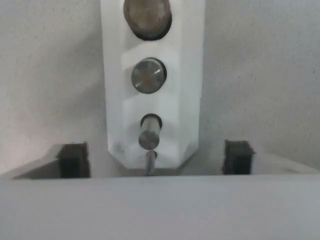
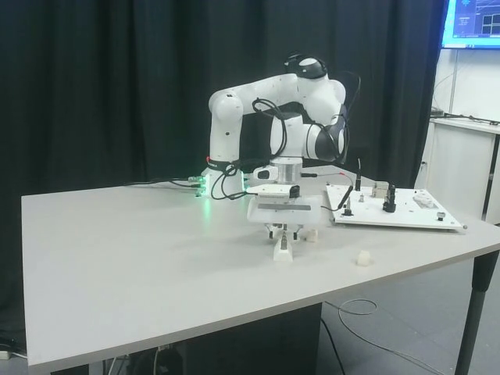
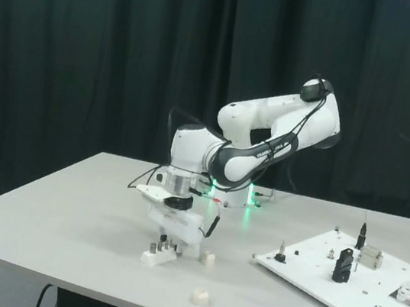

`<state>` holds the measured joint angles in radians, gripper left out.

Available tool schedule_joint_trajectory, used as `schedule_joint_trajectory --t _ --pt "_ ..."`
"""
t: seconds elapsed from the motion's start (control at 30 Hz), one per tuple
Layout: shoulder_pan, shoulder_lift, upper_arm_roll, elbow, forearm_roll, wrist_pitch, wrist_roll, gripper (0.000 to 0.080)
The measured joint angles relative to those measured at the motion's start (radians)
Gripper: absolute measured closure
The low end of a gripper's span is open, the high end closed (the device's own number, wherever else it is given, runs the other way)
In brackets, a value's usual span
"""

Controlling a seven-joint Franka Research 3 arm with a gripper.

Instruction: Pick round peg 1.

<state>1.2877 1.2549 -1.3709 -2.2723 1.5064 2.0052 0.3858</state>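
Round peg 1 [image 1: 149, 162] stands in its white holder [image 1: 152, 100] between the wide-spread end effector [image 1: 156, 159] fingertips.

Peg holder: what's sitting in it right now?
The white peg holder has four round pegs upright in a row, from the thinnest peg to the widest peg. How deep they sit is hidden inside the block.

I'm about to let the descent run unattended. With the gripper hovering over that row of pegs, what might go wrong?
The pegs stand close together in the white holder, so the open gripper may close on a neighbour instead of the thinnest peg under it.
The holder looks small and unfixed on the grey table; a bumped finger might tip or slide it.
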Motion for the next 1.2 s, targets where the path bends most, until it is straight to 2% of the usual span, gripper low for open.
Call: schedule_joint_trajectory --t 0.13,0.17,0.3,0.33,0.5,0.53,0.7,0.73,1.03,1.2 --pt "-0.001 0.004 0.000 0.002 0.000 0.001 0.006 0.0045" --pt "-0.002 0.005 0.000 0.003 0.000 0.001 0.007 0.0388" --pt "-0.004 0.005 0.000 0.005 0.000 0.004 0.010 0.0388" --pt "-0.004 0.005 0.000 0.006 0.000 0.004 0.012 0.0574" --pt "-0.006 0.005 -0.002 0.007 0.000 0.005 0.017 0.0574" --pt "-0.006 0.005 -0.003 0.007 0.000 0.005 0.018 0.0738" --pt "-0.006 0.005 -0.007 0.007 0.000 0.004 0.018 0.0738" --pt "-0.006 0.005 -0.007 0.007 0.000 0.004 0.018 0.0769" --pt "-0.004 0.005 -0.017 0.007 -0.003 -0.001 0.018 0.0769" --pt "-0.001 0.005 -0.036 0.005 -0.022 -0.017 0.018 0.0769"
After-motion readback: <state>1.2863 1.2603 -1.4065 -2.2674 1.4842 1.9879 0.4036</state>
